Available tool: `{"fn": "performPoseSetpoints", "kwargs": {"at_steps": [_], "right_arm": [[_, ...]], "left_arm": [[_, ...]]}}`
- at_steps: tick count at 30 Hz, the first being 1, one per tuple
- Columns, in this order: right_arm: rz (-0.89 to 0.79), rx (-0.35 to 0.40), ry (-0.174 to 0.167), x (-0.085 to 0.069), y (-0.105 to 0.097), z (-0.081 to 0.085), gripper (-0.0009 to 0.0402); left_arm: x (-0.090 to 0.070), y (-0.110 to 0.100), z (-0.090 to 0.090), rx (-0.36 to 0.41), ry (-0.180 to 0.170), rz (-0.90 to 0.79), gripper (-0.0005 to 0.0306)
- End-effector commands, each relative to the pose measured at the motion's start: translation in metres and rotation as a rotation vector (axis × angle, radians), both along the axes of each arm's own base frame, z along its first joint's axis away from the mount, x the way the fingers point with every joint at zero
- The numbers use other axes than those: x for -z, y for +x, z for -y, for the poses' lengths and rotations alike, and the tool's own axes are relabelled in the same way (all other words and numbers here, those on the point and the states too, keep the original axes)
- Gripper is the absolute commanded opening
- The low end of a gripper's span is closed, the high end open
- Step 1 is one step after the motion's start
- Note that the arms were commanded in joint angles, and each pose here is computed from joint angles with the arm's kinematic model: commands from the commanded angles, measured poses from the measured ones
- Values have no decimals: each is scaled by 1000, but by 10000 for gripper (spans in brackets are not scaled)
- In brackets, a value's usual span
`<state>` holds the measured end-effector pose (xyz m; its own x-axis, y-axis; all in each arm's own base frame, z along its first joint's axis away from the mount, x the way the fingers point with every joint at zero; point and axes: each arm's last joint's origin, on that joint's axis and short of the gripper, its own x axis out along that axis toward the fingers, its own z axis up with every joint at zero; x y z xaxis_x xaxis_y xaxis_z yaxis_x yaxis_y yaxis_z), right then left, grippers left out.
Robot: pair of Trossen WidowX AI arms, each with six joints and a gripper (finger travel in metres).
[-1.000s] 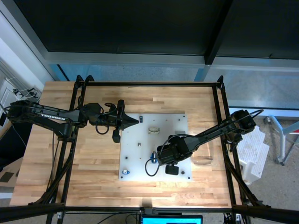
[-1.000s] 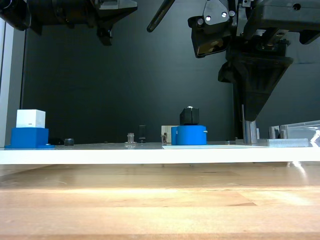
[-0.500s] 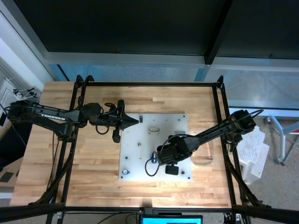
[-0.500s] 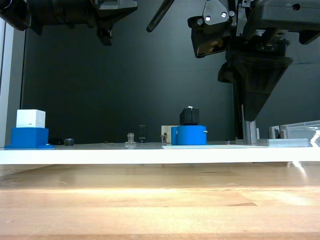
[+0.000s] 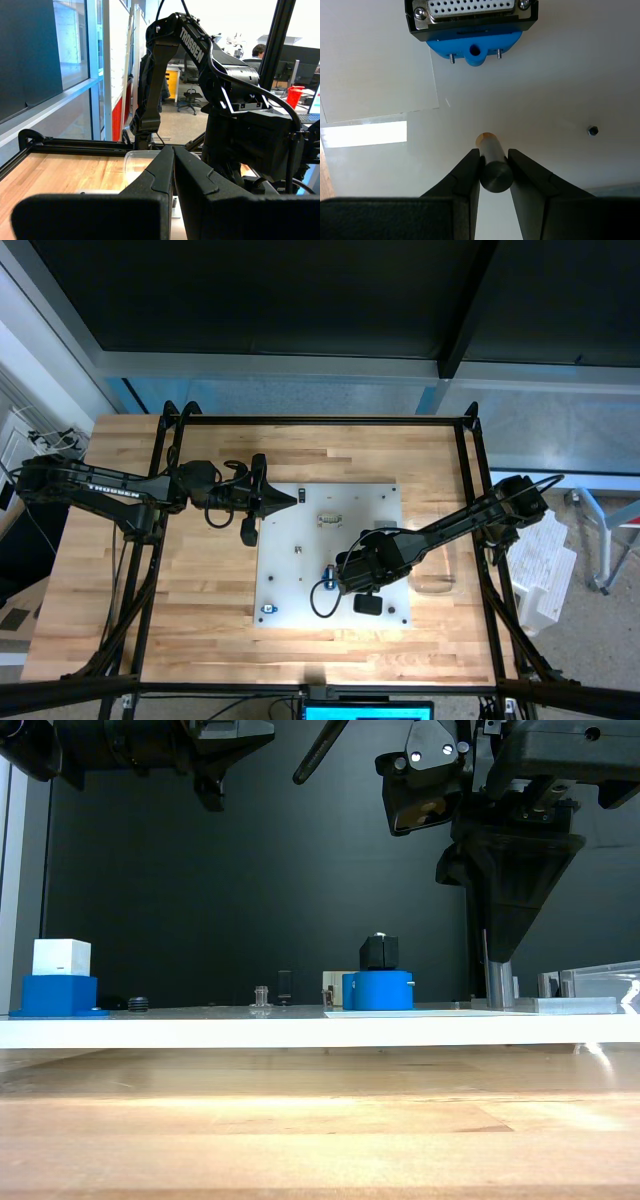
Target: Pick the 16mm cylinder and install on the taskboard
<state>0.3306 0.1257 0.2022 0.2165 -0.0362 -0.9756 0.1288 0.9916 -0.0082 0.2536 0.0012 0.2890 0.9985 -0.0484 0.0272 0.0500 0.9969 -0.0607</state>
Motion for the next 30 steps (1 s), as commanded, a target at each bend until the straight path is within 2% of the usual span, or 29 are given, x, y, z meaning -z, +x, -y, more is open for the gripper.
{"fn": "performPoseSetpoints", "kwargs": {"at_steps": [1, 21, 26, 30], "right_arm": [[1, 0, 0, 0, 0, 0, 7], [6, 0, 3, -3, 0, 0, 7], [15, -1, 7, -8, -2, 1, 7], [11, -1, 4, -18, -1, 0, 7]], "left_arm": [[0, 0, 0, 0, 0, 0, 0], [0, 0, 0, 0, 0, 0, 0], [0, 0, 0, 0, 0, 0, 0], [0, 0, 0, 0, 0, 0, 0]]}}
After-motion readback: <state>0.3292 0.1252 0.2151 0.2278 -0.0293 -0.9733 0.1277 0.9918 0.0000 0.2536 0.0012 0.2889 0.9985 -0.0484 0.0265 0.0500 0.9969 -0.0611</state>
